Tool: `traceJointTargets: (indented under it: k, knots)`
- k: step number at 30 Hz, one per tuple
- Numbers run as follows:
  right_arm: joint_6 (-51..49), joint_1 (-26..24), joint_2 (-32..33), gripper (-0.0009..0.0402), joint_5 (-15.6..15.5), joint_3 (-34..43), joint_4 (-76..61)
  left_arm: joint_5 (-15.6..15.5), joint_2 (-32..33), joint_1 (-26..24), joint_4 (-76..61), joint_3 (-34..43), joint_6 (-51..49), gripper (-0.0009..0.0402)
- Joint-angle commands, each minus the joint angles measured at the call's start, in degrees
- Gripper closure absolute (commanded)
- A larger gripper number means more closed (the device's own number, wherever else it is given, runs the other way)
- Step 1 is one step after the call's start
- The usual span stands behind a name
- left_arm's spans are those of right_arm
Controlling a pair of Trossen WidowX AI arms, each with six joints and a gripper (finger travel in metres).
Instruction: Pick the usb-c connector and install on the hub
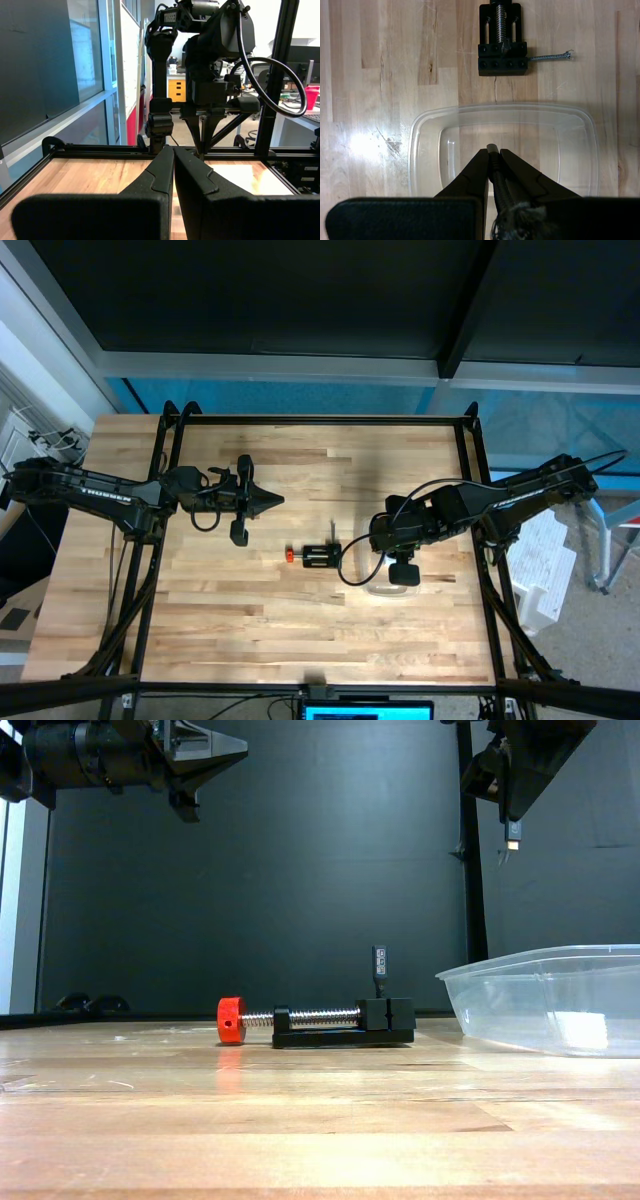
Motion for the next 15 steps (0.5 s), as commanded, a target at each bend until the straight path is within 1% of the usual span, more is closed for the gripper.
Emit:
traceJointTargets:
  k: [1,15]
  knots:
    - [0.17,-0.33,0.72,0.0393,0.07,0.02,0.33,0.00,0.02,0.00,0.00,0.00,0.02,0.0393]
    - [2.67,-1.51,6.29,0.0393,-0.07,0.87,4.39,0.02,0.02,0.00,0.00,0.00,0.02,0.0393]
